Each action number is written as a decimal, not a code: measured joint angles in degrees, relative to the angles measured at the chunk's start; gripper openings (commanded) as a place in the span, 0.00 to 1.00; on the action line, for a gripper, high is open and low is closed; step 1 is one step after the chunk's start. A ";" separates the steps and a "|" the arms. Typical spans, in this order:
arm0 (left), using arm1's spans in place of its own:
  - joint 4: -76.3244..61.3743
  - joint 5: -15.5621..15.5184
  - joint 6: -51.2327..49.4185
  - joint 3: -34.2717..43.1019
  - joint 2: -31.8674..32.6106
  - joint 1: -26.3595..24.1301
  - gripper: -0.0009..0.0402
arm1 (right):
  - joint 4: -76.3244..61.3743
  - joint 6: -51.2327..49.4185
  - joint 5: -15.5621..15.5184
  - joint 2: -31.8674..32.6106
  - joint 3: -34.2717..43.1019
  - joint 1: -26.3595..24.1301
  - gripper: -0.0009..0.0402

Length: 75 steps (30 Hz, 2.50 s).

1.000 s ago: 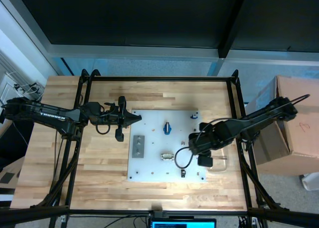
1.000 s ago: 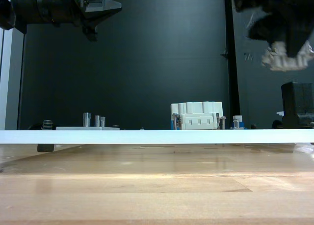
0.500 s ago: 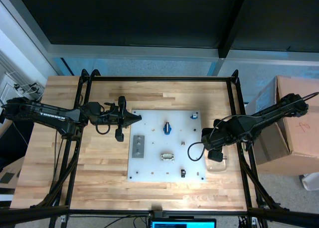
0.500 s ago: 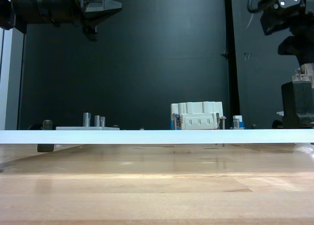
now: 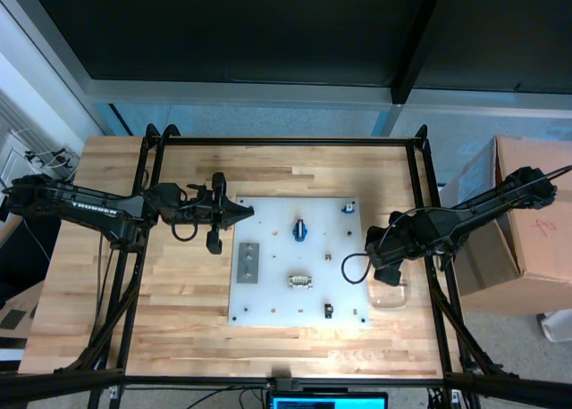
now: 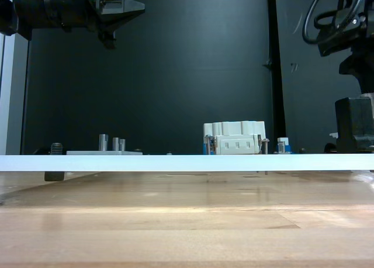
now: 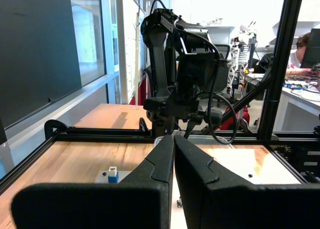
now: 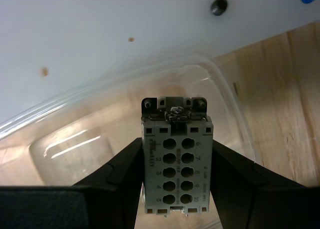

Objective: Remove the HAN10E connector from the taskboard and place in the container

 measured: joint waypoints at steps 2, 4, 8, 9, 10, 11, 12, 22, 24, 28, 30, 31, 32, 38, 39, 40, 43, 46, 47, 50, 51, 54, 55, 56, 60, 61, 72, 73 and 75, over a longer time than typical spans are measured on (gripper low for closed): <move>0.00 0.00 0.00 -0.02 0.00 0.00 0.02 | 0.98 0.52 0.13 0.00 -0.83 0.00 0.14; 0.00 0.00 0.00 -0.02 0.00 0.00 0.02 | 1.92 0.72 0.15 0.00 -1.57 0.00 0.14; 0.00 0.00 0.00 -0.02 0.00 0.00 0.02 | 3.26 2.19 0.33 0.00 -2.62 -0.04 0.14; 0.00 0.02 0.00 0.00 0.00 0.00 0.02 | 3.45 2.40 0.50 0.00 -2.82 -0.11 0.14; 0.02 0.02 0.00 0.00 0.00 0.00 0.02 | 3.56 2.62 0.87 0.00 -2.97 -0.11 0.15; 0.02 0.00 -0.02 -0.02 0.00 0.00 0.02 | 3.67 2.84 1.38 0.00 -3.08 -0.11 0.14; 0.00 0.00 -0.02 0.00 0.00 0.00 0.02 | 3.76 3.17 1.53 0.00 -3.19 -0.11 0.14; 0.02 0.00 0.00 0.00 0.00 0.00 0.02 | 4.50 4.13 1.55 0.04 -4.52 -0.13 0.14; 0.00 0.02 -0.02 0.00 0.00 0.00 0.02 | 4.52 4.15 1.53 0.04 -4.70 -0.13 0.14; 0.00 0.00 0.00 -0.02 0.00 0.00 0.02 | 4.55 4.15 1.53 0.04 -4.70 -0.13 0.14; 0.02 0.00 0.00 -0.02 0.00 0.00 0.02 | 4.55 4.15 1.53 0.04 -4.70 -0.13 0.14; 0.02 0.00 0.00 -0.02 0.00 0.00 0.02 | 4.57 4.15 1.53 0.04 -4.70 -0.13 0.14; 0.02 0.00 0.00 0.00 0.00 0.00 0.02 | 4.61 4.15 1.53 0.04 -4.70 -0.13 0.14; 0.00 0.00 -0.02 -0.02 0.00 0.00 0.02 | 4.72 4.15 1.53 0.04 -4.70 -0.13 0.14; 0.00 0.00 -0.02 -0.02 0.00 0.00 0.02 | 4.74 4.15 1.53 0.04 -4.70 -0.13 0.14; 0.02 0.02 0.00 -0.02 0.00 0.00 0.02 | 4.74 4.13 1.53 0.04 -4.70 -0.13 0.14; 0.02 0.00 -0.02 0.00 0.00 0.00 0.02 | 4.81 4.15 1.53 0.04 -4.70 -0.13 0.14; 0.02 0.00 -0.02 -0.02 0.00 0.00 0.02 | 4.81 4.15 1.53 0.04 -4.70 -0.13 0.14; 0.00 0.00 -0.02 -0.02 0.00 0.00 0.02 | 4.81 4.13 1.51 0.04 -4.70 -0.13 0.14; 0.02 0.00 0.00 -0.02 0.00 0.00 0.02 | 4.79 4.46 1.51 0.04 -4.70 -0.13 0.14; 0.00 0.02 -0.02 0.00 0.00 0.00 0.02 | 4.79 4.79 1.51 0.04 -4.70 -0.13 0.14; 0.02 0.00 -0.02 0.00 0.00 0.00 0.02 | 4.72 5.11 1.51 0.04 -4.70 -0.13 0.14; 0.00 0.00 -0.02 -0.02 0.00 0.00 0.02 | 4.59 5.11 1.51 0.04 -4.70 -0.13 0.14; 0.00 0.00 -0.02 0.00 0.00 0.00 0.02 | 4.33 5.11 1.51 0.04 -4.70 -0.13 0.14; 0.02 0.00 -0.02 0.00 0.00 0.00 0.02 | 3.45 5.11 1.42 -0.02 -5.07 -0.11 0.14; 0.00 0.00 0.00 0.00 0.00 0.00 0.02 | 3.19 5.14 1.25 -0.13 -5.35 -0.11 0.14; 0.02 0.02 0.00 -0.02 0.00 0.00 0.02 | 0.52 6.80 0.57 -3.41 -9.94 -0.11 0.14; 0.02 0.00 0.00 0.00 0.00 0.00 0.02 | 0.59 7.17 0.26 -4.17 -10.56 -0.11 0.14; 0.00 0.02 0.00 -0.02 0.00 0.00 0.02 | 0.63 7.89 0.09 -5.66 -11.78 -0.11 0.14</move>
